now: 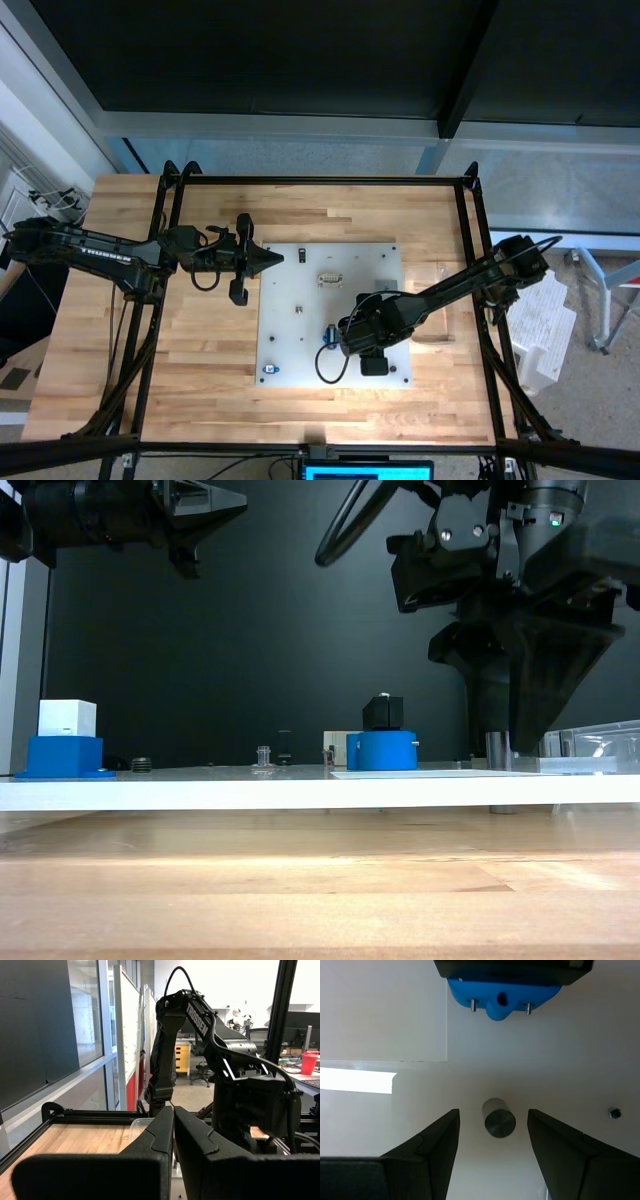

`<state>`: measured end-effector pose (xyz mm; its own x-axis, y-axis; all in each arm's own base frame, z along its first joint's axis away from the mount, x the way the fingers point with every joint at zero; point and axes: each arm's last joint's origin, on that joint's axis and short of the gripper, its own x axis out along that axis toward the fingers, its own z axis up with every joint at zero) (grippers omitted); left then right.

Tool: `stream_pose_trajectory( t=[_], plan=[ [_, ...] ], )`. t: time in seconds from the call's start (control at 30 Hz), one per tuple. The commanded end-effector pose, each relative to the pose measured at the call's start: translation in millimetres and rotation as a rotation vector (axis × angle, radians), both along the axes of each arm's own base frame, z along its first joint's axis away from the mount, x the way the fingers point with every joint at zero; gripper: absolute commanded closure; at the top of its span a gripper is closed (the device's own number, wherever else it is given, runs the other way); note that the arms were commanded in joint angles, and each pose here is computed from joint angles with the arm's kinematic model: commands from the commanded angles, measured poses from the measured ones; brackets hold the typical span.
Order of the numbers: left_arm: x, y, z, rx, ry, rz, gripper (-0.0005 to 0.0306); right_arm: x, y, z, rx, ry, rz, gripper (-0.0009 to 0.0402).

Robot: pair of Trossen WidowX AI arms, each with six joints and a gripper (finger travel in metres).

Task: Remove the 16mm cylinder and place in the container

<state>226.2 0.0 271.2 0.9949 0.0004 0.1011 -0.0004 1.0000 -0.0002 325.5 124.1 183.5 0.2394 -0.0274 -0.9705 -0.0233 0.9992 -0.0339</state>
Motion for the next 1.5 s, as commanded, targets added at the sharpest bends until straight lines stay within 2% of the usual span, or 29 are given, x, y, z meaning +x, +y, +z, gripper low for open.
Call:
stream_pose_trajectory(
  t=[0.03, 0.5, 0.7, 0.9, 1.3, 1.5],
  plan=[
    [0.1, 0.0, 0.1, 0.000, 0.000, 0.000, 0.0300, 0.4, 0.6, -0.6, 0.000, -0.001, 0.004, 0.0225],
    [0.1, 0.0, 0.1, 0.000, 0.000, 0.000, 0.0300, 0.0, 0.6, -1.2, -0.005, -0.003, 0.029, 0.0332],
    [0.1, 0.0, 0.1, 0.000, 0.000, 0.000, 0.0300, -0.6, 0.5, 0.4, -0.004, -0.006, 0.030, 0.0364],
    [0.1, 0.1, 0.1, 0.000, 0.000, 0.000, 0.0300, -4.5, -1.0, 9.1, -0.001, -0.014, 0.030, 0.0371],
    [0.1, 0.0, 0.1, 0.000, 0.000, 0.000, 0.0300, -21.1, -8.4, 46.8, 0.023, -0.078, 0.026, 0.0370],
    [0.1, 0.0, 0.1, 0.000, 0.000, 0.000, 0.0300, -30.8, -11.8, 57.0, 0.024, -0.079, 0.024, 0.0370]
  ],
)
